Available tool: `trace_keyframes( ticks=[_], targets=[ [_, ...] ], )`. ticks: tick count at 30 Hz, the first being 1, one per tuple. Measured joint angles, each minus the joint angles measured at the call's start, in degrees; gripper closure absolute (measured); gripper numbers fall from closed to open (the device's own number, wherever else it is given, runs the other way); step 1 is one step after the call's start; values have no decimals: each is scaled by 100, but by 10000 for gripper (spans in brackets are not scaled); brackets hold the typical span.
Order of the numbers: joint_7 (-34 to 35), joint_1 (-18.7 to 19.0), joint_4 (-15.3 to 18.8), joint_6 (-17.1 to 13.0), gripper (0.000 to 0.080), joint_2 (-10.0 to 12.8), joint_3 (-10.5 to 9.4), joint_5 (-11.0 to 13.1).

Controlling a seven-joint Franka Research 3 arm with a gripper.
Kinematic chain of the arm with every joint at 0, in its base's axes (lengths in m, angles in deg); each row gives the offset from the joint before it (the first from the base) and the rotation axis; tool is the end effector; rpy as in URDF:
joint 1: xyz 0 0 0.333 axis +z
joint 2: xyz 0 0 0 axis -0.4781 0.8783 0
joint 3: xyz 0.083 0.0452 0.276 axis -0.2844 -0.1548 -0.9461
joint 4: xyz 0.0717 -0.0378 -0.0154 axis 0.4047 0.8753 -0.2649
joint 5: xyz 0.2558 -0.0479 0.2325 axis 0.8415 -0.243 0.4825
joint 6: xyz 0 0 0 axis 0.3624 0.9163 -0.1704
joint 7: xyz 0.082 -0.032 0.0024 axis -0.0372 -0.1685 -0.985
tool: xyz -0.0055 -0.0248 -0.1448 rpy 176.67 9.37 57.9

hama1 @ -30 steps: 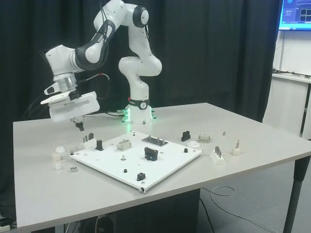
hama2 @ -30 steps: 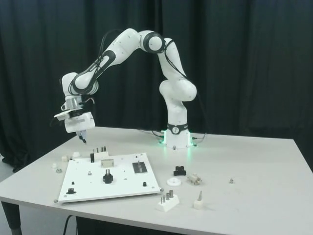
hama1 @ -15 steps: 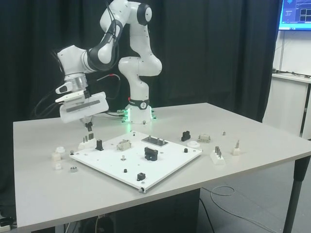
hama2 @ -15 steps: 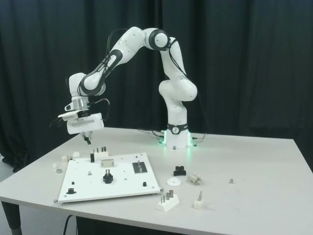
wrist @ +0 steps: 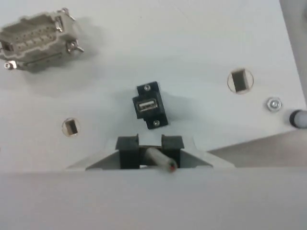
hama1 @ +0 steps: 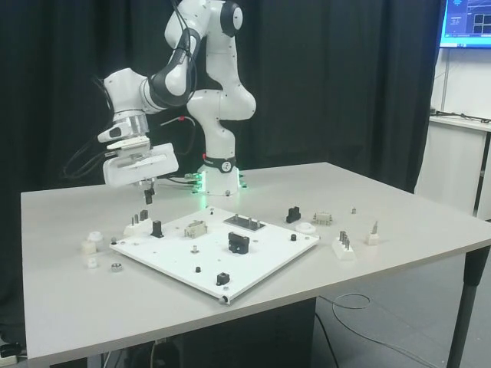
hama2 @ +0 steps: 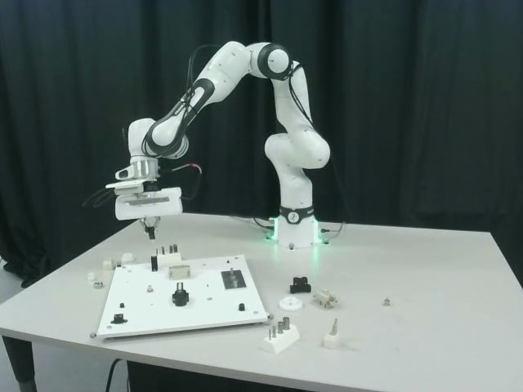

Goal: Insert USB.

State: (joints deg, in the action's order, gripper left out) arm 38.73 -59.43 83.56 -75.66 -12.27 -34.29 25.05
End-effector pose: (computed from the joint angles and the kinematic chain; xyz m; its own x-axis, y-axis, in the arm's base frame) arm 0.3174 -0.3731 0.2688 0.8063 -0.5718 0.1512 -0.5202 -0.8072 -0.2790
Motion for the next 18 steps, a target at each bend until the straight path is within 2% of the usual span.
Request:
trace_keyframes(
  ticks=[8,18],
  targets=[
    [-528,12,235,-137,708,-193,0,246],
    [-849,129,263,-149,708,-232,0,310]
  ],
)
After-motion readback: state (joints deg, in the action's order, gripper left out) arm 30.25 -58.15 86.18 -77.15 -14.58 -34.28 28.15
